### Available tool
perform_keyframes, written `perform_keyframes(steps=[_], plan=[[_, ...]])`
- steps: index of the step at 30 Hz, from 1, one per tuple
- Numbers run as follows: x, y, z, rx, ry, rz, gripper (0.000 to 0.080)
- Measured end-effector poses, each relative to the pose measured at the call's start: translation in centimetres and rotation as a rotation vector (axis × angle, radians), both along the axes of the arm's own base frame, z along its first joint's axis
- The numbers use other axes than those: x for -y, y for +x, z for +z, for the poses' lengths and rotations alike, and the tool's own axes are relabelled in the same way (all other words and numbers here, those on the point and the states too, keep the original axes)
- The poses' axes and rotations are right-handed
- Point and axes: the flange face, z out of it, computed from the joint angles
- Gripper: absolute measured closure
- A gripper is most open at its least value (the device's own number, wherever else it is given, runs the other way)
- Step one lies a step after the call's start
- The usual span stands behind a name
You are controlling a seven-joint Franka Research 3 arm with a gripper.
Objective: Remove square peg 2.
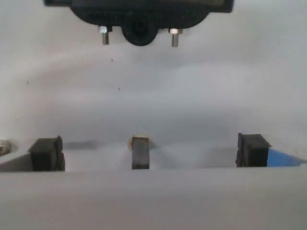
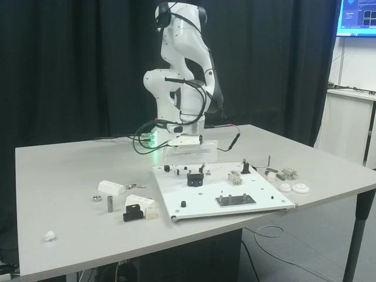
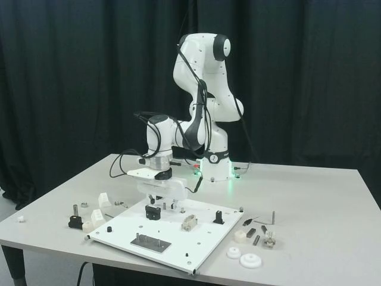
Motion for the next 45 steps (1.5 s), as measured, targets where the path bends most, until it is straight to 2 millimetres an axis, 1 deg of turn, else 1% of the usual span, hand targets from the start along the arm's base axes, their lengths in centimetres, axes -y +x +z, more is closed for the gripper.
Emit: perform_keyframes(steps=[8, 9, 14, 15, 20, 21, 25, 26, 35, 36, 45], plan=[[-0.43, -0.05, -0.59, -0.012, 0.002, 0.011, 0.0003], [-0.47, -0.07, -0.67, -0.014, 0.002, 0.012, 0.0126], [-0.59, -0.10, -0.89, -0.019, 0.003, 0.017, 0.0126], [-0.61, -0.10, -0.91, -0.019, 0.003, 0.018, 0.0294], [-0.67, -0.11, -0.94, -0.021, 0.003, 0.027, 0.0294], [-0.68, -0.11, -0.94, -0.021, 0.003, 0.029, 0.0478], [-0.68, -0.11, -0.94, -0.021, 0.004, 0.032, 0.0478], [-0.60, -0.13, -0.94, -0.021, 0.003, 0.030, 0.0682], [-0.55, -0.13, -0.93, -0.021, 0.004, 0.035, 0.0682], [-0.54, -0.13, -0.93, -0.021, 0.004, 0.035, 0.0726], [-0.46, -0.08, -0.86, -0.018, 0.007, 0.028, 0.0726]])
